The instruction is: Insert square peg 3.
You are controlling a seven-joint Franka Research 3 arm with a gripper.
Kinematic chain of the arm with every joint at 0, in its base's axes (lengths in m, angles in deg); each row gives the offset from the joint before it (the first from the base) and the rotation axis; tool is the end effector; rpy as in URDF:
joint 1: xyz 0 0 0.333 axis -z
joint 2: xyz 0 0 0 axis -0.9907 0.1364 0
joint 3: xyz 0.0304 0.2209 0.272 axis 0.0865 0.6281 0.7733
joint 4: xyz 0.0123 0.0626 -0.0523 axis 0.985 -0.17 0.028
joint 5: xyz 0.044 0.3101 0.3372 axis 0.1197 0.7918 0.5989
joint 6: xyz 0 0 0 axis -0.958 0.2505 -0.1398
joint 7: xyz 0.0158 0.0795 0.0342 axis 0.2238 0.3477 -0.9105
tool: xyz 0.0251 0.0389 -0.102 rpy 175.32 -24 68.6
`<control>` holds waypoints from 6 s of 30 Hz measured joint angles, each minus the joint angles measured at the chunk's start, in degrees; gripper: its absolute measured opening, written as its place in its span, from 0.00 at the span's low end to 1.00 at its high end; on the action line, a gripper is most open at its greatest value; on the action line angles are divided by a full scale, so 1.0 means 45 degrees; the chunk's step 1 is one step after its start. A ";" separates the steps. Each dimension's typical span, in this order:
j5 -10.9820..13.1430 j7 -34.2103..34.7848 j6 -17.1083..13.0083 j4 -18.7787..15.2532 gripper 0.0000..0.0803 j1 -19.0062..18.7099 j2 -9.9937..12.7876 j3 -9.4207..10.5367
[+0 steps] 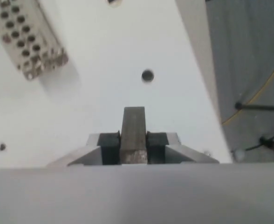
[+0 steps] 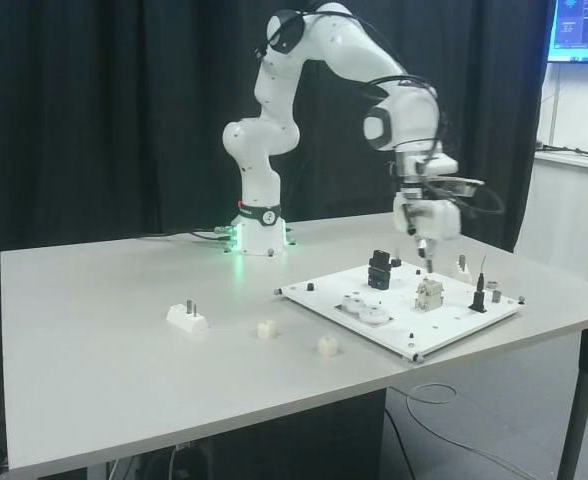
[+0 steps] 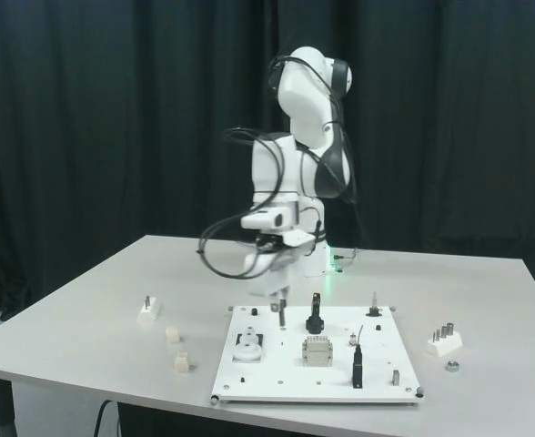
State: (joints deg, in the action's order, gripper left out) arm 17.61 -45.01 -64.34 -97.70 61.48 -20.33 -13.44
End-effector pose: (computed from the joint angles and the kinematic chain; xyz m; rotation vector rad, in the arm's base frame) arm 0.6927 0.0665 0.3193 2.9649 0.9303 0.2904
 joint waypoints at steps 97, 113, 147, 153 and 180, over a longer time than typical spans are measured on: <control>-0.0549 -0.1231 0.2878 0.4879 0.14 -0.0761 0.4783 0.0452; -0.0474 -0.0781 0.2879 0.4904 0.14 -0.0754 0.4837 0.0482; -0.0481 -0.0734 0.2849 0.4961 0.14 -0.0708 0.4879 0.0496; -0.0481 -0.0734 0.2832 0.4971 0.14 -0.0708 0.4885 0.0515; -0.0481 0.0456 0.2870 0.4984 0.14 -0.0700 0.4886 0.0532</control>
State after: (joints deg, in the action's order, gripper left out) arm 15.44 -42.96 -51.43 -75.28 58.33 1.66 -11.05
